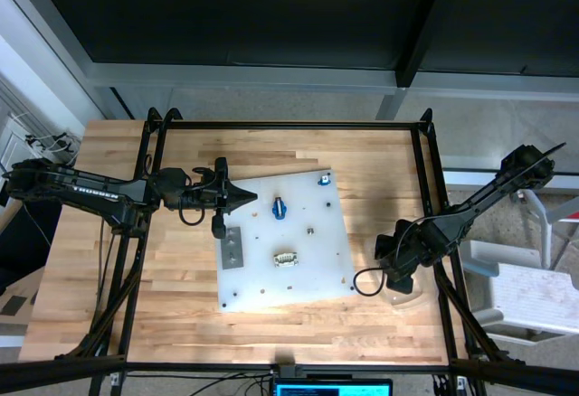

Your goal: Remove the HAN10-E connector and place it in the container

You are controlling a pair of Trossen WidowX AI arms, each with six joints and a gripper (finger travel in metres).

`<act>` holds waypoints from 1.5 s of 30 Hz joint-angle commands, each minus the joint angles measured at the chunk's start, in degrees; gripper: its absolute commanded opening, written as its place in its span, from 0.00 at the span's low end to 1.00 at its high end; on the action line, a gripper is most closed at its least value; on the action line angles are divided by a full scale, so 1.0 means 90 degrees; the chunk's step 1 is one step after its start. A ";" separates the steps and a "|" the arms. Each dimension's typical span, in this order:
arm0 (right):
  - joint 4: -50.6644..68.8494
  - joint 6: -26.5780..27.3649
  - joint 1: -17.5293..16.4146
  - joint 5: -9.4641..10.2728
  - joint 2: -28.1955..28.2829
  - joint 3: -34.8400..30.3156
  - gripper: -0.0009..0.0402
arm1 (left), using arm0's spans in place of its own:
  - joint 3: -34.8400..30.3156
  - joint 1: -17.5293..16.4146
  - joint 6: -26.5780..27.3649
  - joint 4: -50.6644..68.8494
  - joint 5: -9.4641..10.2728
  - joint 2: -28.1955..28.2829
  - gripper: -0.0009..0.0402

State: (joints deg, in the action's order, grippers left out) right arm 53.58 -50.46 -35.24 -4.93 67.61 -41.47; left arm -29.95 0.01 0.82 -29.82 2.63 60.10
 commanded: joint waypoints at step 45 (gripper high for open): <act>0.1251 0.0151 -0.0005 -0.0119 -0.0146 -0.0937 0.65 | 0.0000 -0.0002 -0.0002 -0.0002 -0.0002 0.0000 0.02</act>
State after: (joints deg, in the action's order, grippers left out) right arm 64.86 -49.17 -35.29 -6.00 66.26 -50.02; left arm -29.95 0.01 0.80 -29.85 2.63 60.10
